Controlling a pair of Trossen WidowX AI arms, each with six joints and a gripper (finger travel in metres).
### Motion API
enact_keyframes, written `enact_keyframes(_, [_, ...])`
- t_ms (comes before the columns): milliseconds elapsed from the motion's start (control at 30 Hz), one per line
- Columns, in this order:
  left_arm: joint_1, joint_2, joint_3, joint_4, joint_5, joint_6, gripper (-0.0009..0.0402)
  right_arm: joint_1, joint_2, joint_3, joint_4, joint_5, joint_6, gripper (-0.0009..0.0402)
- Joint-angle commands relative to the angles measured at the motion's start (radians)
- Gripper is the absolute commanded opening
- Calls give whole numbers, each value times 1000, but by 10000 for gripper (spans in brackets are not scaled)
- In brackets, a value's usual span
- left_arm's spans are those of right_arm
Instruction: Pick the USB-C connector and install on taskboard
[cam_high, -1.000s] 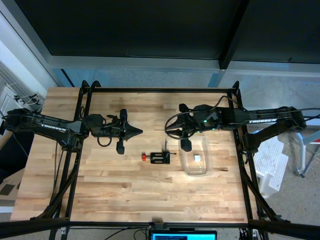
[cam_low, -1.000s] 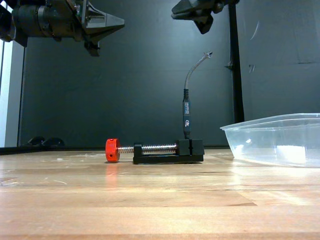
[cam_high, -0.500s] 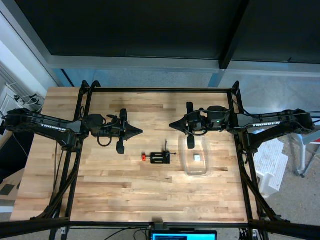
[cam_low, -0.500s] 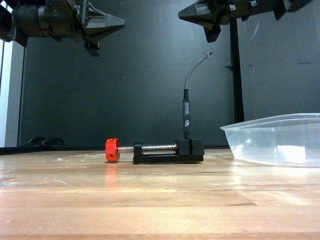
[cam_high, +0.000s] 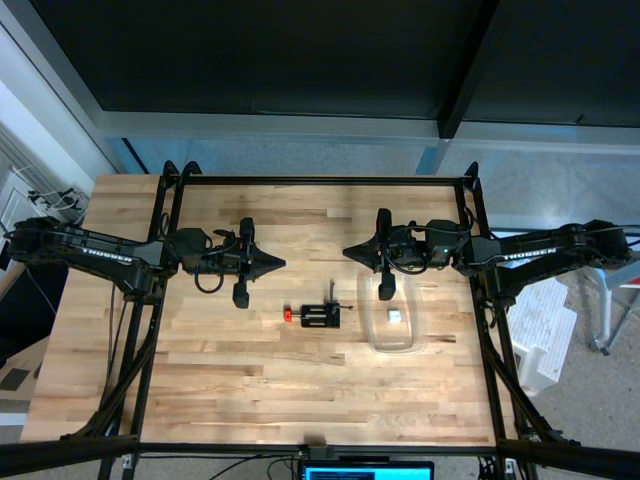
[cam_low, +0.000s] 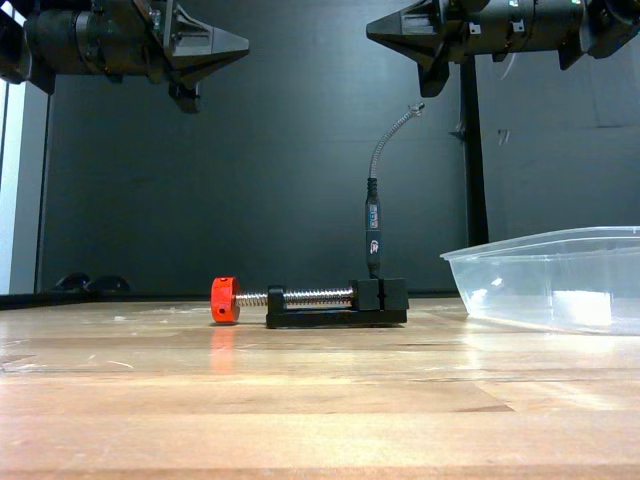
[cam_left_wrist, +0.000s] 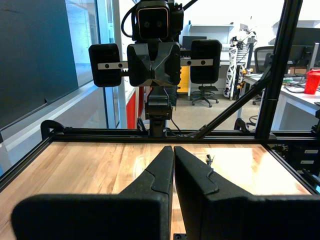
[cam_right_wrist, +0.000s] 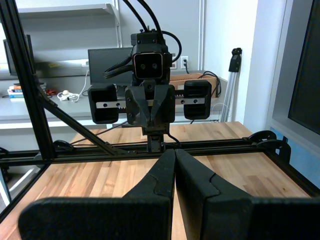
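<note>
Black left claw (cam_high: 281, 264) clenched, aloft | right claw (cam_high: 347, 251) clenched, aloft | taskboard (cam_high: 320, 317) well below, between

High view: from above the near edge of the table (cam_high: 250, 390), looking down and away from afar; left gripper (cam_high: 282, 264) and right gripper (cam_high: 346, 251) point at each other, apart.
Low view: at table-top height, level and close; the taskboard (cam_low: 335, 303) sits below and between both grippers.
Left wrist view: along the left gripper's closed fingers toward the right gripper.
Right wrist view: the reverse.
Shared: the high and low views both show the taskboard and both grippers.
</note>
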Motion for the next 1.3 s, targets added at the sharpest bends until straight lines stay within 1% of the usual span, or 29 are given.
enact_keyframes(33, [0, 0, 0, 0, 0, 0, 0, 0, 1, -6, 5, 3, 0, 0])
enact_keyframes(300, [0, 0, 0, 0, 0, 0, 0, 0, 1, -42, 60, -3, -5, 0])
enact_keyframes(333, [0, 0, 0, 0, 0, 0, 0, 0, 1, -45, 65, -15, -10, 0])
enact_keyframes(367, [0, 0, 0, 0, 0, 0, 0, 0, 1, -47, 69, -17, -10, 0])
enact_keyframes(1300, [0, 0, 0, 0, 0, 0, 0, 1, 5, -67, 69, -16, -11, 0])
